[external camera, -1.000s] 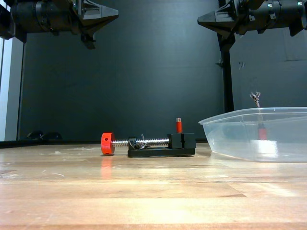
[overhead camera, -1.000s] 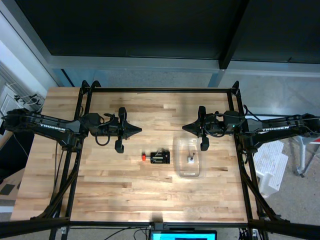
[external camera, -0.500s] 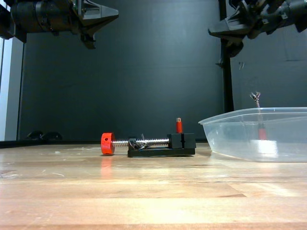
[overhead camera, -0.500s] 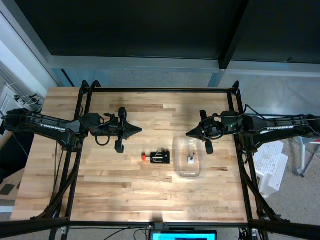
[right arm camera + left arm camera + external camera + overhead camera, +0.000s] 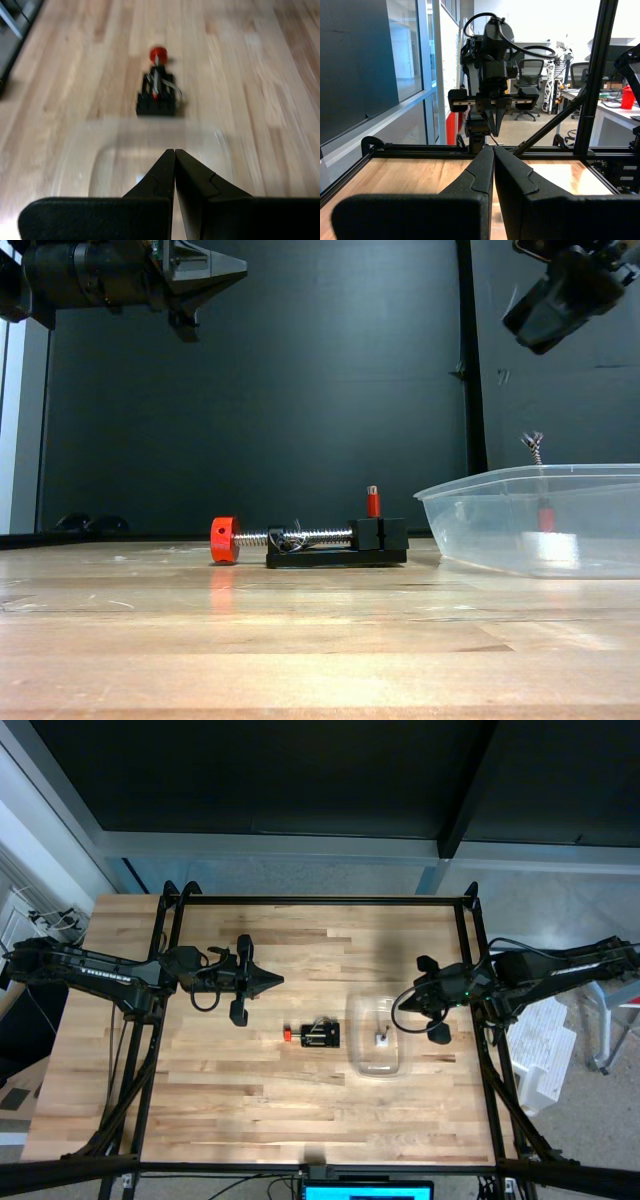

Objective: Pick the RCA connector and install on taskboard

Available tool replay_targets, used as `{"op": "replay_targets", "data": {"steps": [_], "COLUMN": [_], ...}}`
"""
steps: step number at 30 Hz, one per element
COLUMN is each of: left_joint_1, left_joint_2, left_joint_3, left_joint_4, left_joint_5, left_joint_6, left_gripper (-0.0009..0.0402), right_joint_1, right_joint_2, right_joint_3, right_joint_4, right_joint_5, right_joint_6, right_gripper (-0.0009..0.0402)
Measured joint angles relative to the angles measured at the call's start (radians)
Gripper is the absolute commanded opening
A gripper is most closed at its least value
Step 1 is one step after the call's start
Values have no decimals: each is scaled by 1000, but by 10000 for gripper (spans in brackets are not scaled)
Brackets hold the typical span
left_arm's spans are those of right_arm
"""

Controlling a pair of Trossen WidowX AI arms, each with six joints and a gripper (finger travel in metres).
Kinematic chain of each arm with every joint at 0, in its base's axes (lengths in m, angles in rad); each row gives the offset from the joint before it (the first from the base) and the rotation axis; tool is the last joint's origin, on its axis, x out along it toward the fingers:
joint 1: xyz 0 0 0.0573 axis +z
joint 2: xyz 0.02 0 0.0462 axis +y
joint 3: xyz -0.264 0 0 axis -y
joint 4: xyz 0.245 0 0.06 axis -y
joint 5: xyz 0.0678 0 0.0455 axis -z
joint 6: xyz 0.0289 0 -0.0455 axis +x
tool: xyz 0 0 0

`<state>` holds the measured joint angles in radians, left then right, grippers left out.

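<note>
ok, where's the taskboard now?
High view: the taskboard sits mid-table, just left of the clear plastic tray. Left gripper hangs high to its left, right gripper high beside the tray's right edge.

I'm watching the low view's top edge clipping the left gripper [image 5: 243,277], hanging high over the table's left side. The same view is cutting off the right gripper [image 5: 522,328] at its upper right, above the clear tray [image 5: 470,530]. The taskboard [image 5: 156,95] is coming through smeared on the right wrist view. The RCA connector [image 5: 382,1038] is reading too small from above to make out.
</note>
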<state>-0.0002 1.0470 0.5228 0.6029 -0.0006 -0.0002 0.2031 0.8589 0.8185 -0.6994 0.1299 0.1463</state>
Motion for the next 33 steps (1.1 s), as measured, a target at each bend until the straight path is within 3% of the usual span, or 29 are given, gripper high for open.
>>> {"op": "replay_targets", "data": {"steps": [11,23,33], "left_joint_1": [0,0,0], "left_joint_2": [0,0,0], "left_joint_3": [0,0,0], "left_joint_4": [0,0,0], "left_joint_5": [0,0,0], "left_joint_6": [0,0,0], "left_gripper": [0,0,0], "right_joint_1": [92,117,119], "right_joint_2": [13,108,185], "right_joint_3": [108,114,103], "right_joint_4": [-261,-304,-258], "right_joint_5": [27,16,16], "right_joint_6": [133,153,153], "right_gripper": [0,5,133]}}
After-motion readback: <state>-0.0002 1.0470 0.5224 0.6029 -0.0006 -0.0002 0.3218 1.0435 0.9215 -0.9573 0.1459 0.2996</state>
